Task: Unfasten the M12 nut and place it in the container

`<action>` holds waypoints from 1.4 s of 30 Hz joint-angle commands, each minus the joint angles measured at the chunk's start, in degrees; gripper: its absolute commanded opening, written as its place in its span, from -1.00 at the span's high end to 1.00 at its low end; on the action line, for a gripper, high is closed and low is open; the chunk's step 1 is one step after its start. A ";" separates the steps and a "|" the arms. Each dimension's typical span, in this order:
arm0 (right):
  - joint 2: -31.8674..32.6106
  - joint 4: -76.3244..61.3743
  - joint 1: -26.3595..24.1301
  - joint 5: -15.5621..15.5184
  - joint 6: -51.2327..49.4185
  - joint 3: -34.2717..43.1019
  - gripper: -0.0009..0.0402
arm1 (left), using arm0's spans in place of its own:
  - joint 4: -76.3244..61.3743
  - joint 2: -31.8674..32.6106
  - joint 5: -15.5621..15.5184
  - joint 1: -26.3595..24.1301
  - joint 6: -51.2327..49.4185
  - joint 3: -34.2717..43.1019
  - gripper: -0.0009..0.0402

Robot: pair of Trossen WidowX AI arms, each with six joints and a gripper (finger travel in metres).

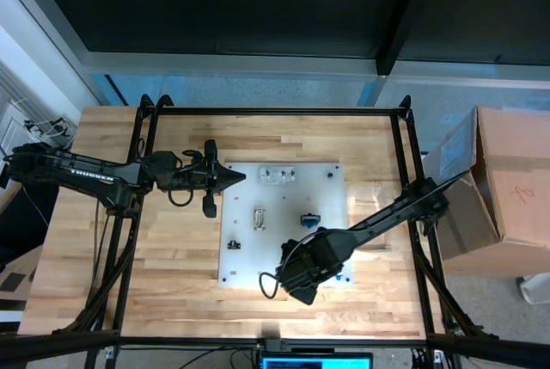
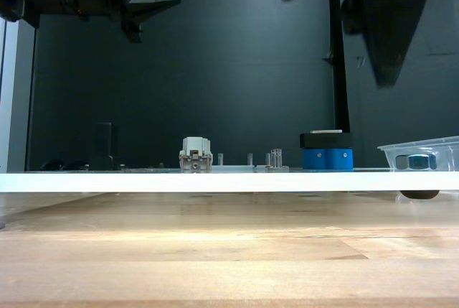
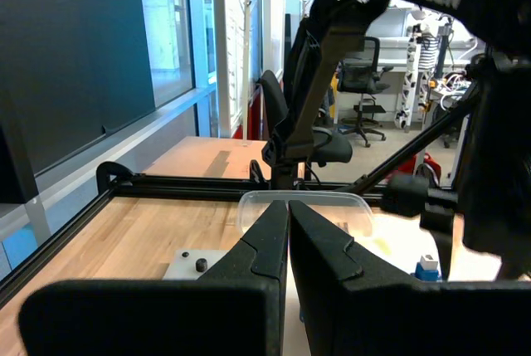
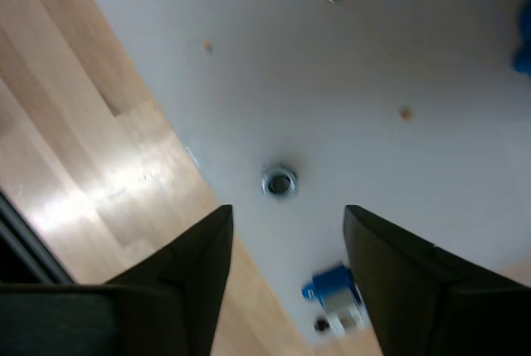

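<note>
So my right gripper (image 4: 286, 221) hung over the near right edge of the white board (image 1: 249, 270), fingers spread wide with nothing between them. I was pointing almost straight down, which is why my wrist camera looked right onto the M12 nut (image 4: 280, 181). It sat on the board directly below the gap and wasn't in the container (image 2: 430, 143).

The table-level view makes it look like it's inside the clear tray, but that's just the nut (image 2: 415, 161) standing in front of it. No ribs showed under it, so I'd say it was on its stud and run right down, though I can't swear to that.

My left gripper (image 1: 236, 177) was parked high over the board's far left corner. Its fingers were closed flat against each other on nothing, well away from all this.

As for stuff nearby, a small blue part (image 4: 332, 285) sat near the nut on the edge side, and I figured it could crowd a finger. The blue-and-black block (image 2: 327, 151) and the pale connector (image 2: 195, 156) stood further in, well out of my way.
</note>
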 commanded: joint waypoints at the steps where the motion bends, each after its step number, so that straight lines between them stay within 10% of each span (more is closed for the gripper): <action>1: 1.53 1.18 0.02 -0.07 -0.63 -0.61 -0.14 | -0.02 0.00 0.02 0.02 0.02 0.02 0.96; 28: 1.62 9.79 0.02 -1.51 -0.46 -10.03 -0.25 | 0.02 0.00 0.02 0.02 0.02 0.00 0.96; 42: 1.53 11.37 0.02 -1.53 -0.57 -11.08 0.55 | 0.00 0.00 0.02 0.00 0.02 0.02 0.96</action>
